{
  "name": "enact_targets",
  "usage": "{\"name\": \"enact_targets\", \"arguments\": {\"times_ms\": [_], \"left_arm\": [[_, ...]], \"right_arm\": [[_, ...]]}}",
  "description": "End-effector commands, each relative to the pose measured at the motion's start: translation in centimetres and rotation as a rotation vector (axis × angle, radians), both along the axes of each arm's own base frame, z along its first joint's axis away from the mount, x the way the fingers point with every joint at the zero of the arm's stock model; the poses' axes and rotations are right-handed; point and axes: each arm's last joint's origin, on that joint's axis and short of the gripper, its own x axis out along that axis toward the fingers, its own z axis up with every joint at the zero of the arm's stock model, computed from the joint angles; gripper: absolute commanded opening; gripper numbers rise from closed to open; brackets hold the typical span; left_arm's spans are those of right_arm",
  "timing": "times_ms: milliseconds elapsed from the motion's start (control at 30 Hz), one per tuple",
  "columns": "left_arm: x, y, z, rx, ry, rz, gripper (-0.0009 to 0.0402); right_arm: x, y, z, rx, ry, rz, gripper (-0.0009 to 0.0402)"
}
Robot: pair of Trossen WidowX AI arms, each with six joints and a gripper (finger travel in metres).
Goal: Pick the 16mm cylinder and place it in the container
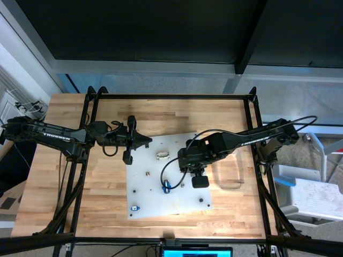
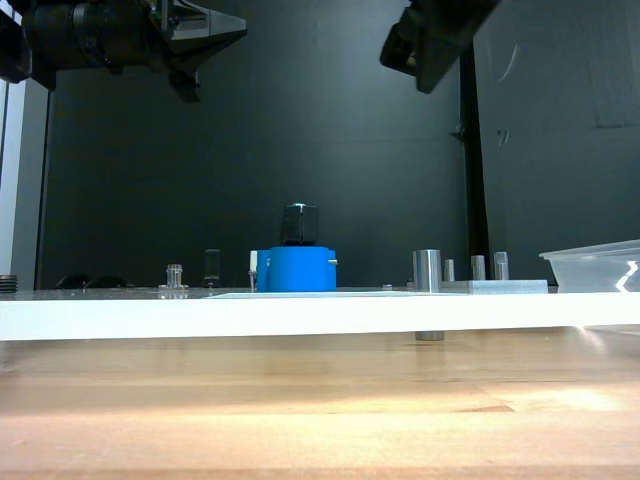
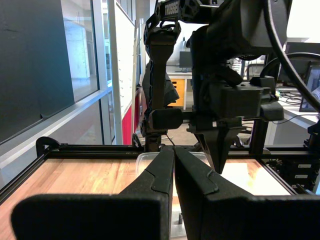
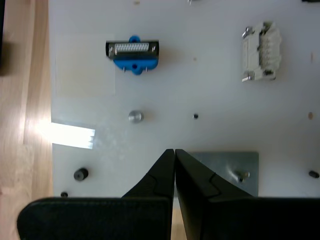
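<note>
The 16mm cylinder (image 4: 135, 116) is a small silvery peg standing alone on the white board (image 4: 210, 95); it also shows as the nearest peg (image 2: 427, 270) in the low view and as a speck (image 1: 183, 184) from above. My right gripper (image 4: 174, 151) hangs high over the board, shut and empty, beside the peg and over the edge of the grey metal block (image 4: 220, 167). The container (image 1: 230, 174), a clear tub, sits on the wood just right of the board (image 2: 600, 265). My left gripper (image 3: 174, 149) is shut and empty, held high over the board's left edge (image 1: 131, 142).
A blue connector (image 4: 132, 52) and a white connector (image 4: 260, 50) lie on the board beyond the peg. The grey block carries thinner pegs (image 2: 478, 266). A black knob (image 4: 80, 174) sits near the board's edge. A blue cylinder part (image 2: 295, 268) stands mid-board.
</note>
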Motion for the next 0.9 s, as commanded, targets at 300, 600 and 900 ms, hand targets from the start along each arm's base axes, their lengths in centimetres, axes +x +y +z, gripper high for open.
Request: {"name": "enact_targets", "arguments": {"times_ms": [300, 600, 900], "left_arm": [[0.0, 0.0, 0.0, 0.000, -0.001, 0.000, 0.0000], [0.0, 0.0, 0.0, 0.000, 0.000, 0.000, 0.0000], [0.0, 0.0, 0.0, 0.000, -0.001, 0.000, 0.0000]], "right_arm": [[1.3, 1.7, -1.7, -0.038, 0.046, 0.094, 0.0000], [2.2, 3.1, -3.9, -0.051, 0.103, 0.119, 0.0010], [3.1, 3.9, -6.1, -0.053, 0.158, 0.088, 0.0099]]}}
